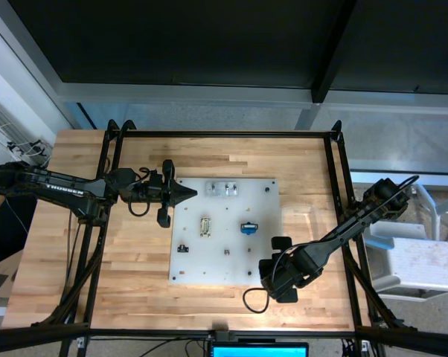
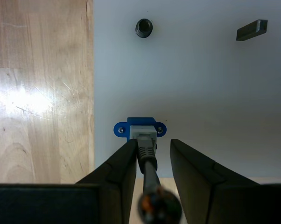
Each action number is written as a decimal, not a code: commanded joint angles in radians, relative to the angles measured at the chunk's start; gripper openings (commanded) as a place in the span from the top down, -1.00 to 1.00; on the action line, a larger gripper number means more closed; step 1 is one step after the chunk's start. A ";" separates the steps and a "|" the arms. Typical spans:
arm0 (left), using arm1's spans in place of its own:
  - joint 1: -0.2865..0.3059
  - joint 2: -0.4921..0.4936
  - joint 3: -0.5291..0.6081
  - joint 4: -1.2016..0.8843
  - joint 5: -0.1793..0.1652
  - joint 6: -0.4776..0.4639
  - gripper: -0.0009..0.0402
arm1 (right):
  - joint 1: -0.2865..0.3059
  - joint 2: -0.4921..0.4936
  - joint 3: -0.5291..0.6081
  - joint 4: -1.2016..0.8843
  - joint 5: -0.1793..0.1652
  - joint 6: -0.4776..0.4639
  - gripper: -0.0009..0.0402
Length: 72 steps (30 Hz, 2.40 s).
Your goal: Remove the rj45 connector and place it in the container
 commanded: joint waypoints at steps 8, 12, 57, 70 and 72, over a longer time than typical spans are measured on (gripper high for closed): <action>0.000 0.000 0.000 0.000 0.000 0.000 0.95 | 0.000 -0.001 -0.001 0.003 0.010 -0.008 0.96; 0.000 0.000 0.000 0.000 0.000 0.000 0.95 | 0.000 -0.001 -0.001 0.003 0.010 -0.007 0.94; 0.000 0.000 0.000 0.000 0.000 0.000 0.95 | -0.009 -0.192 0.029 -0.151 -0.004 0.041 0.96; 0.000 0.000 0.000 0.000 0.000 0.000 0.95 | -0.093 -0.376 -0.193 -0.148 -0.023 0.062 0.96; 0.000 0.000 0.000 0.000 0.000 0.000 0.95 | -0.103 -0.412 -0.234 -0.148 -0.026 0.074 0.96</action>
